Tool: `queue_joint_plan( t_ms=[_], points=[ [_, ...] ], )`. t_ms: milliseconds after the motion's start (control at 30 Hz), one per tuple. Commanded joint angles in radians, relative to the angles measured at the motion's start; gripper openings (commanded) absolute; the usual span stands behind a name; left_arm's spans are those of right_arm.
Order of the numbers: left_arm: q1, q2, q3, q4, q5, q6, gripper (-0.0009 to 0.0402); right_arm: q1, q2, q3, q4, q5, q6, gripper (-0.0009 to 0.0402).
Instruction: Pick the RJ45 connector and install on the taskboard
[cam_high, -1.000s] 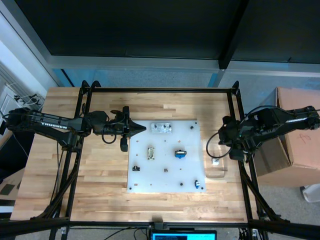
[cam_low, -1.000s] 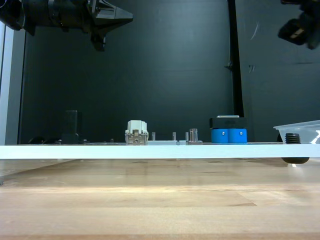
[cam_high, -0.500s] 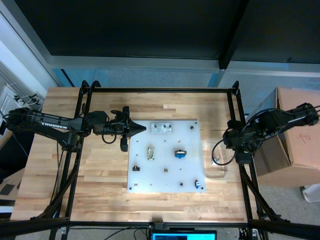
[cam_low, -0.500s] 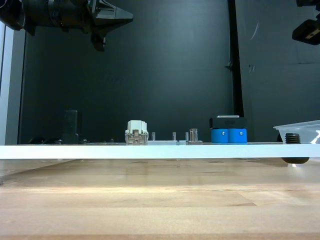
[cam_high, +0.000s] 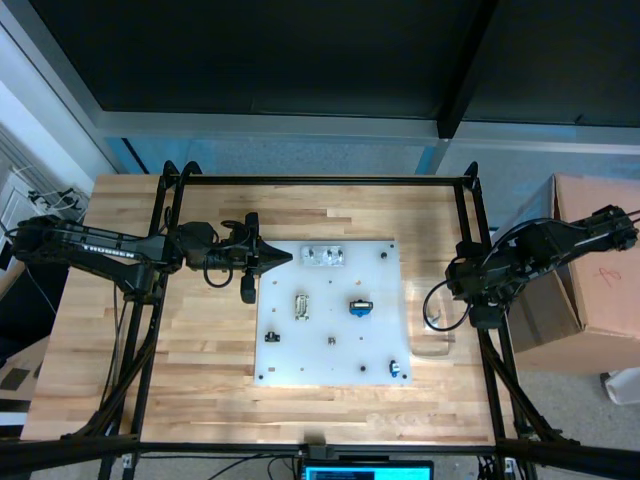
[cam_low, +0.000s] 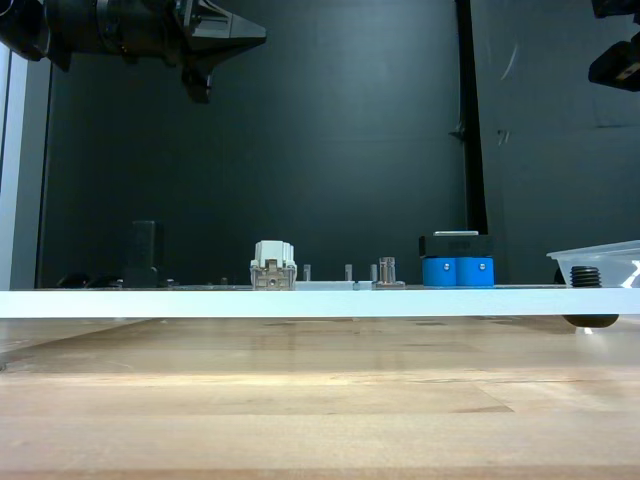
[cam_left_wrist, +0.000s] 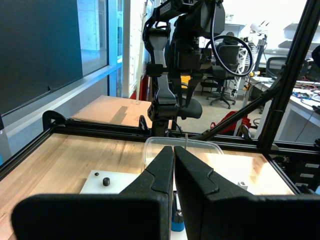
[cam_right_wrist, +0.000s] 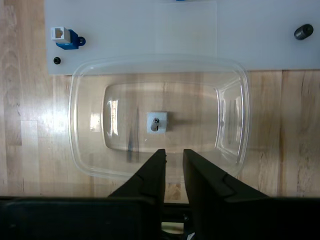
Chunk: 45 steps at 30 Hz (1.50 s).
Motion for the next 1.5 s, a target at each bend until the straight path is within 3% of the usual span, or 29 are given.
queue_joint_plan(
  t_ms=[33, 300, 500, 900, 1500],
  points=[
    [0.0, 0.0, 0.0, 0.0, 0.0, 0.0, 0.0001, 0.003, 0.002, -0.013, 0.001, 0.006, 0.025, 0.0078],
    [0.0, 0.0, 0.0, 0.0, 0.0, 0.0, 0.0001, 0.026, 0.003, -0.095, 0.027, 0.009, 0.082, 0.0143],
    [0.0, 0.0, 0.0, 0.0, 0.0, 0.0, 0.0001, 0.063, 0.009, -0.169, 0.094, 0.008, 0.13, 0.0169],
    [0.0, 0.0, 0.0, 0.0, 0.0, 0.0, 0.0001, 0.142, 0.067, -0.291, 0.222, 0.008, 0.213, 0.0169],
    [0.0, 0.0, 0.0, 0.0, 0.0, 0.0, 0.0001, 0.156, 0.105, -0.405, 0.391, 0.01, 0.239, 0.0169]
  ],
)
